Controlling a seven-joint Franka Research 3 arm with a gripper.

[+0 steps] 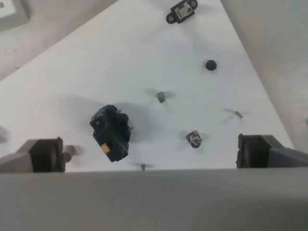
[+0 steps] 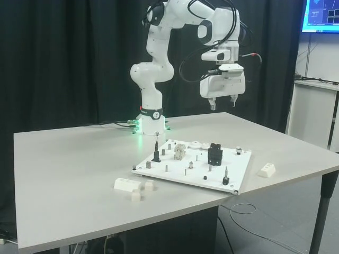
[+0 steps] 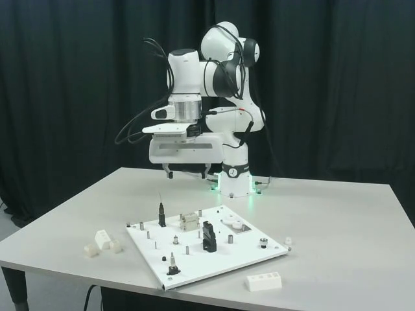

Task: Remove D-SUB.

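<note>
Wrist view: end effector (image 1: 151, 154) spread, empty, high over the white board (image 1: 120, 62).
Descend straight, centre the black D-SUB (image 1: 111, 133) between fingers before closing.

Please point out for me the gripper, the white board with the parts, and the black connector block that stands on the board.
gripper (image 2: 222, 102): first room view, midway between its two fingertips.
white board (image 3: 246, 256): second room view, a bare part of its top.
black connector block (image 1: 111, 132): wrist view, middle of its body.

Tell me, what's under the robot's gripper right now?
The gripper hangs open, high over the white board. Below it stands a black connector block among small pegs. What lies beneath that block is covered.
</note>
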